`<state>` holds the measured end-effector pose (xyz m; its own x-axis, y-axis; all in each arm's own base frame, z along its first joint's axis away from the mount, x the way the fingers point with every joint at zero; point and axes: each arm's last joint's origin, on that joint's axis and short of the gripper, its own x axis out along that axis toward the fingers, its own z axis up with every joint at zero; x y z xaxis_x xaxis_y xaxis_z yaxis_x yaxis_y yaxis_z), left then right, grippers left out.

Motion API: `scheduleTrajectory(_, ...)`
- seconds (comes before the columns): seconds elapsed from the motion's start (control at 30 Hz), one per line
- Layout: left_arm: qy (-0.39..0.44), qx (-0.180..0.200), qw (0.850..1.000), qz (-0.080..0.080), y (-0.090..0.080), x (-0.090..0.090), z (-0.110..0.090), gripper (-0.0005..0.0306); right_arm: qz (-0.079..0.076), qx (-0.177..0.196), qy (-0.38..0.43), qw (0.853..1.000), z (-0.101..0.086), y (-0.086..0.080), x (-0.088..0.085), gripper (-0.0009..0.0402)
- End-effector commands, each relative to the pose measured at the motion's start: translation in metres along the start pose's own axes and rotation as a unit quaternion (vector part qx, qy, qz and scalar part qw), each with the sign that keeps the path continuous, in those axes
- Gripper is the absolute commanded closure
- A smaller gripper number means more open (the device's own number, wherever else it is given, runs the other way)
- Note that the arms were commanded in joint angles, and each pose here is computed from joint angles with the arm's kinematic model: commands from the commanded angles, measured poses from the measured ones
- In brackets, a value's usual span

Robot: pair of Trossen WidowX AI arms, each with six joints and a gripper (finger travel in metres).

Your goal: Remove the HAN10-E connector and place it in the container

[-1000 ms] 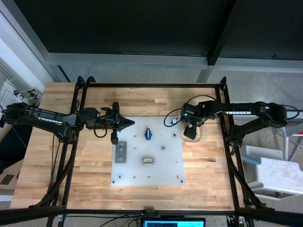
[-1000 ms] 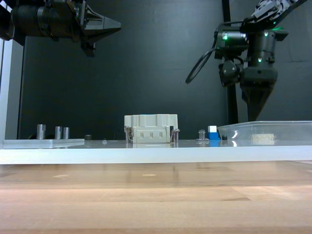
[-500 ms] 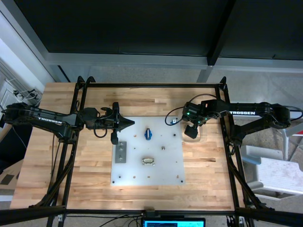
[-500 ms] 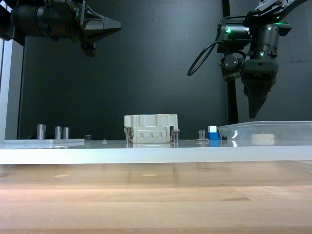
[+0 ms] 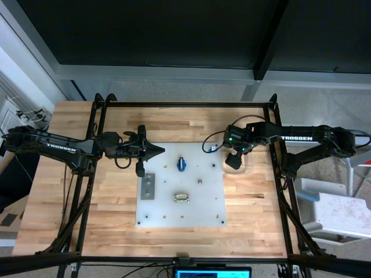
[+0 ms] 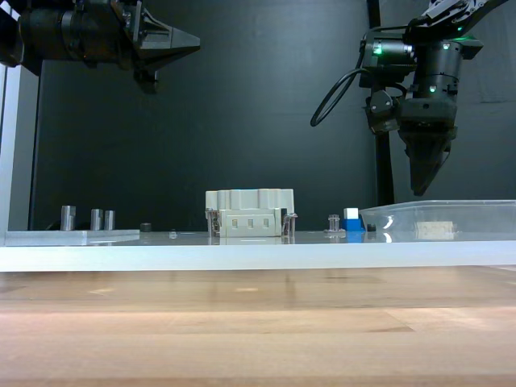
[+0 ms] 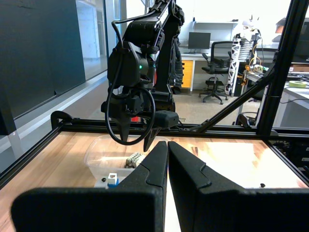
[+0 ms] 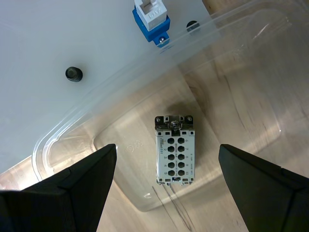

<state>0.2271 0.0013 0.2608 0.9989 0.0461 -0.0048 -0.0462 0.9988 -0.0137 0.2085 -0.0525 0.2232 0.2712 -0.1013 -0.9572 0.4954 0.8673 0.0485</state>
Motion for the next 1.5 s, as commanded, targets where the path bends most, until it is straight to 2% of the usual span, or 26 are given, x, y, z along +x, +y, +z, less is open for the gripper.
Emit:
scheduleTrajectory(0.03,0.0,0.0,1.0,0.0,0.0001,0.0001,-0.0001,0.03,0.0,0.0,-0.001,1.0,0.0001,0.0001,0.0001,0.0095)
scheduleTrajectory(1.5,0.0,0.0,1.0,0.0,0.0,0.0,0.0,0.03,0.002,0.0,-0.008,1.0,0.0015,0.0005,0.0001,0.0095)
